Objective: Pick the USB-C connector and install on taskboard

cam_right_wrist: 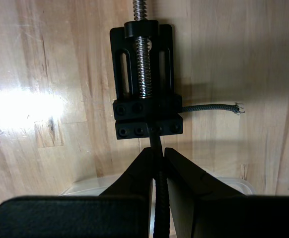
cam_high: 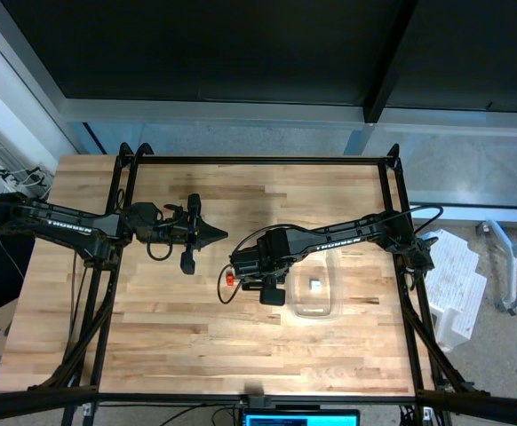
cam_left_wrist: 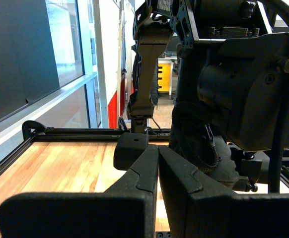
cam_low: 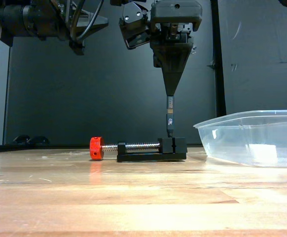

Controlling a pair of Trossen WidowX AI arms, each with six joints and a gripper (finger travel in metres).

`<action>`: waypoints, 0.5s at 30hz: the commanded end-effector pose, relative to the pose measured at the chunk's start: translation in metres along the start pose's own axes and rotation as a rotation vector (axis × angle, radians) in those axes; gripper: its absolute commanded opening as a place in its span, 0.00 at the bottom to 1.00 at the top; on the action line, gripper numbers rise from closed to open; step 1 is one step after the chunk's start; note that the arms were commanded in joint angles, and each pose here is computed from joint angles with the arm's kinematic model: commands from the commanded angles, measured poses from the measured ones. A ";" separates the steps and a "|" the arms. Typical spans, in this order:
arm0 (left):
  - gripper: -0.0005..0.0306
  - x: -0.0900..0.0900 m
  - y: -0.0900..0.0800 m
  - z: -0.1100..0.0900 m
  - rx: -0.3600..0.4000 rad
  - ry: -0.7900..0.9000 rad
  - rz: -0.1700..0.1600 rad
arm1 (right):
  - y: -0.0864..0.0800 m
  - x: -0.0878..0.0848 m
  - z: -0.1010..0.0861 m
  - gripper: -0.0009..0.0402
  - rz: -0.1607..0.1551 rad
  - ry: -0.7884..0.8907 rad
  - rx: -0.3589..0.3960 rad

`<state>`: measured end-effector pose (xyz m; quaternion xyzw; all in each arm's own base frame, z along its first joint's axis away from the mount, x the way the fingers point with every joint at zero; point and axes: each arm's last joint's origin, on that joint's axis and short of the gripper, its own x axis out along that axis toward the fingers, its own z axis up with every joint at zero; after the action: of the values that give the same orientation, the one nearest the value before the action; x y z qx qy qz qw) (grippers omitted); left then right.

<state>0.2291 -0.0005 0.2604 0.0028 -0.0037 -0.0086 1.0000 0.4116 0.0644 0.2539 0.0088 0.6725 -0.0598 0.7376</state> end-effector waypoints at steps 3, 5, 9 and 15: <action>0.02 0.000 0.000 0.000 0.000 -0.001 0.000 | 0.000 0.000 0.000 0.02 -0.001 0.001 -0.003; 0.02 0.000 0.000 0.000 0.000 -0.001 0.000 | 0.000 0.000 0.000 0.02 -0.001 0.001 -0.003; 0.02 0.000 0.000 0.000 0.000 -0.001 0.000 | 0.000 0.001 0.000 0.02 -0.001 0.000 -0.004; 0.02 0.000 0.000 0.000 0.000 -0.001 0.000 | 0.000 0.003 0.000 0.02 0.002 -0.005 -0.010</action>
<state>0.2291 -0.0005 0.2604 0.0026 -0.0037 -0.0086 1.0000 0.4120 0.0643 0.2514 0.0060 0.6718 -0.0576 0.7384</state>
